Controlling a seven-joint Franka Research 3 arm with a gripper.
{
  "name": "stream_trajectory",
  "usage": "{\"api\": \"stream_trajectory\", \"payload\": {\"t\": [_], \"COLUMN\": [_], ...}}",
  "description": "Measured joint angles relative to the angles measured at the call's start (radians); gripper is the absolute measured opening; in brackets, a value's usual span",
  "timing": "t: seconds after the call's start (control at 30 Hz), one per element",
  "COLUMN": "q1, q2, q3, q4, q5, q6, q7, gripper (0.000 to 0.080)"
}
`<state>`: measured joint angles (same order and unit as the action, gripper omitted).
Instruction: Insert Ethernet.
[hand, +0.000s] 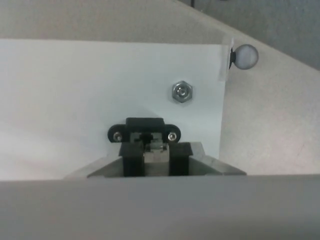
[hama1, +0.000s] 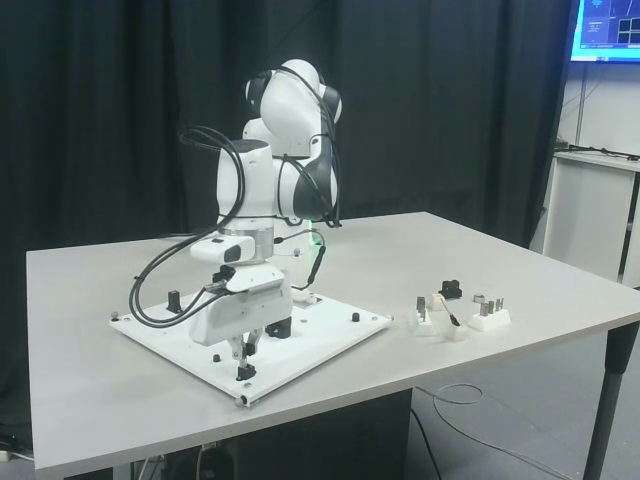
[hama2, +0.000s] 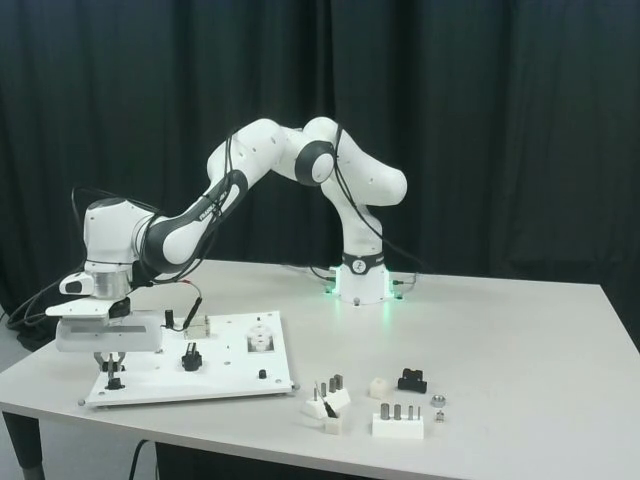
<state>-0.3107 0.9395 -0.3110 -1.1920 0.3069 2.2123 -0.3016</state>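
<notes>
My gripper (hand: 155, 159) is shut on a small grey Ethernet plug (hand: 156, 151) held between its black fingers (hand: 131, 159). The plug's tip meets the opening of a black socket (hand: 145, 130) that two screws fix to the white board (hand: 75, 100). How deep the plug sits cannot be told. In the first room view the gripper (hama1: 242, 352) points straight down over the socket (hama1: 243, 374) near the board's front corner. In the second room view the gripper (hama2: 110, 367) stands over the socket (hama2: 113, 382) at the board's left end.
A hex nut (hand: 182, 92) and a round knob (hand: 246, 56) sit near the board's corner. Other fixtures stand on the board (hama2: 230, 385), among them a black one (hama2: 190, 358). White holders with pins (hama2: 398, 423) and a black part (hama2: 411, 380) lie beside it. Cables (hama1: 160, 290) hang from the wrist.
</notes>
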Motion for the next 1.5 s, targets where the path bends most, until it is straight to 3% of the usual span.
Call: {"api": "stream_trajectory", "payload": {"t": [0.67, 1.5], "q1": [0.007, 0.011], "q2": [0.014, 0.026], "q3": [-0.009, -0.013], "q4": [0.029, 0.038], "q5": [-0.001, -0.001], "q6": [-0.038, -0.043], "q7": [0.012, 0.042], "gripper": [0.0104, 0.0104]}}
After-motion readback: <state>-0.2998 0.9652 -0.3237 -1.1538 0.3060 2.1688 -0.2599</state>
